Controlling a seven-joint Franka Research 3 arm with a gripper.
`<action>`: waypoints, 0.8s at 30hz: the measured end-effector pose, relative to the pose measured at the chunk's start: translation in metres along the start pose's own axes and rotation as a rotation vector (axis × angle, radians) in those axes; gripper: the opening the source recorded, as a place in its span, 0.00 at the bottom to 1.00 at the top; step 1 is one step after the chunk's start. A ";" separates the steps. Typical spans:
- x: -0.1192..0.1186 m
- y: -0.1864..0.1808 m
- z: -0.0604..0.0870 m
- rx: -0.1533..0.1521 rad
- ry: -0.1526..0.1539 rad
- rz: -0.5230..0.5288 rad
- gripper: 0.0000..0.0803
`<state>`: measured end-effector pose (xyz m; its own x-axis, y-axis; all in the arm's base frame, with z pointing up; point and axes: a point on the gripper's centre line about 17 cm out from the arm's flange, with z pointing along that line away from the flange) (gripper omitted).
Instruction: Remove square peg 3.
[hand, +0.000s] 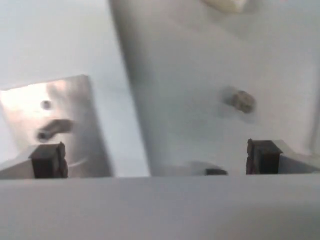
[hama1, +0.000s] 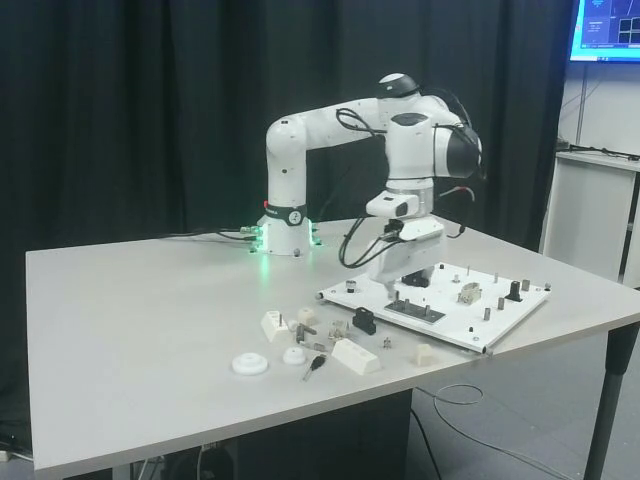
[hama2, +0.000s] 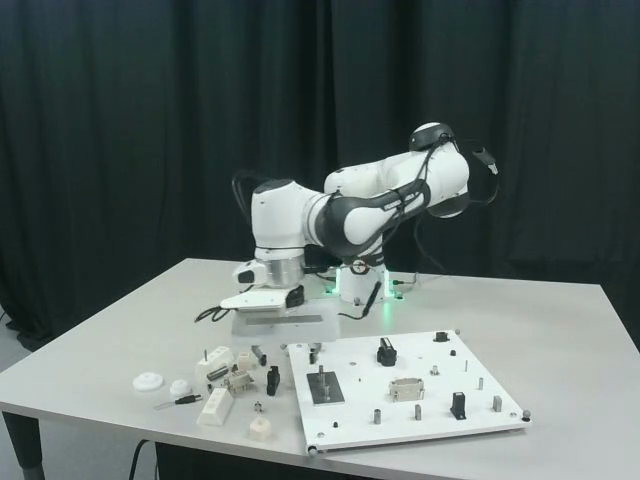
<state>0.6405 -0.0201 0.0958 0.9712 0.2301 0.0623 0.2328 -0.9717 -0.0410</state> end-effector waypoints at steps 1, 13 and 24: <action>0.001 -0.005 0.000 0.001 0.000 -0.008 1.00; 0.015 -0.063 0.000 0.014 0.002 -0.086 1.00; 0.032 -0.113 -0.001 0.015 0.004 -0.085 1.00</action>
<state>0.6456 0.0971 0.1037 0.9477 0.3116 0.0697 0.3153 -0.9477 -0.0503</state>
